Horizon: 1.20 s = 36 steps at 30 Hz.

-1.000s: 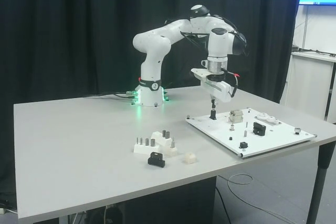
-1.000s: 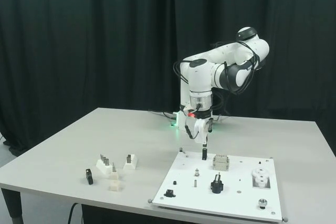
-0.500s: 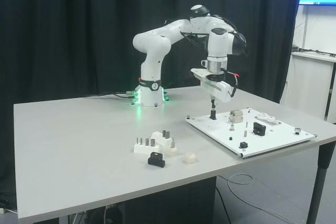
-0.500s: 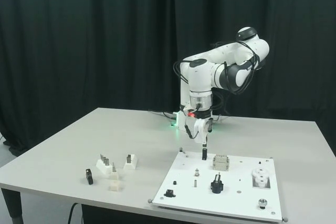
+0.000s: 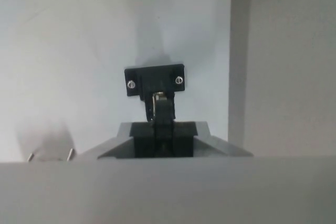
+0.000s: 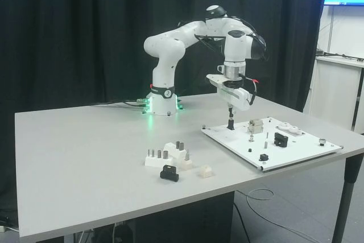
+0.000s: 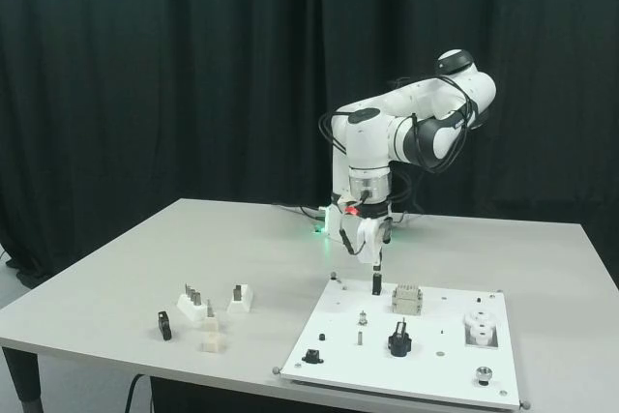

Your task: Insert USB.

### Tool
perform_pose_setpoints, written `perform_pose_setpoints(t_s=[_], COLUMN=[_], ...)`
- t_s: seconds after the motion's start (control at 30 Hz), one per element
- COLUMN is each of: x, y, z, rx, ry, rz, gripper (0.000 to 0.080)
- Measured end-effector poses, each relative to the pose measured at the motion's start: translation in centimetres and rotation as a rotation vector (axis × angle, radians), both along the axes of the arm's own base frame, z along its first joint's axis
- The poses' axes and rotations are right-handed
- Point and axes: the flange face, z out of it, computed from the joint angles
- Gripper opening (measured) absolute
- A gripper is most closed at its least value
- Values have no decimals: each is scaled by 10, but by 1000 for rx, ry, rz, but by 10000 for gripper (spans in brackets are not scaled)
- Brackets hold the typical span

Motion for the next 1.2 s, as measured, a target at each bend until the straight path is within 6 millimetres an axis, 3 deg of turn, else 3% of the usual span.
perform_pose_setpoints(t_s=[1.2], x=[-9], y=[-5], z=[1], rx=[-45], ry=[-79], rz=[-19], gripper=[67])
